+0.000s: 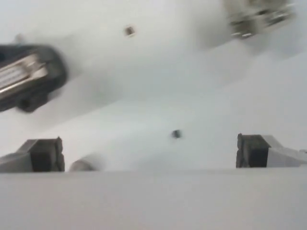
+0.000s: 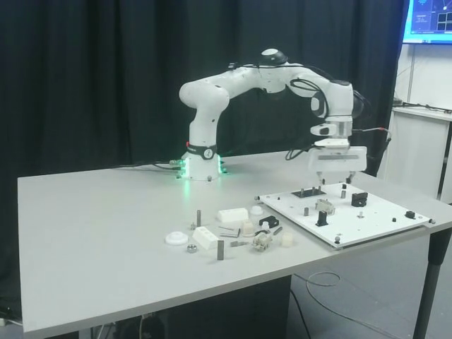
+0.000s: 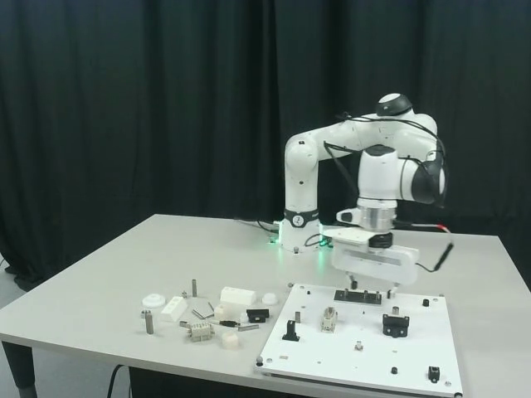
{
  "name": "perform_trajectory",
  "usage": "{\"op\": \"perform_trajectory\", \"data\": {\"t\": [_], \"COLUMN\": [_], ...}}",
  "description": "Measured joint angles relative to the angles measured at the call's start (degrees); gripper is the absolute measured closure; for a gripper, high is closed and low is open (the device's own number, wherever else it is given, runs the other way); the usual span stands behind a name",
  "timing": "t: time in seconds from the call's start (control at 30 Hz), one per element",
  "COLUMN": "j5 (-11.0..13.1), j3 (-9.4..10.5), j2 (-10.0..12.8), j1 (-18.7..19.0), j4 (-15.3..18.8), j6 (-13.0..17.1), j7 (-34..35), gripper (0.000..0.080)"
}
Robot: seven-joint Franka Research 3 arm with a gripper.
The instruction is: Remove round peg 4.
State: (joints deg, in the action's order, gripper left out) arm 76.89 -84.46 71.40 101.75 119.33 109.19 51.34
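Observation:
My gripper is open, its two black fingertips far apart with nothing between them. It hovers over the back part of the white board, as the second room view also shows for the gripper and the board. Below it, a small dark round peg top sticks out of the board, slightly toward one fingertip. A second small dark stub stands farther off. I cannot tell which peg is number 4.
On the board are a black connector, a grey connector, a black block and a black flat plate. Several loose white and grey parts lie on the grey table beside the board. Green light glows at the arm's base.

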Motion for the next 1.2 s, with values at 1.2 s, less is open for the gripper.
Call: {"op": "perform_trajectory", "data": {"t": [1.2], "j5": [-2.2], "j3": [6.41], "j2": [0.0], "j1": [-1.5], "j4": [-6.7], "j6": [0.5], "j7": [-0.9], "gripper": [0.0003]}}
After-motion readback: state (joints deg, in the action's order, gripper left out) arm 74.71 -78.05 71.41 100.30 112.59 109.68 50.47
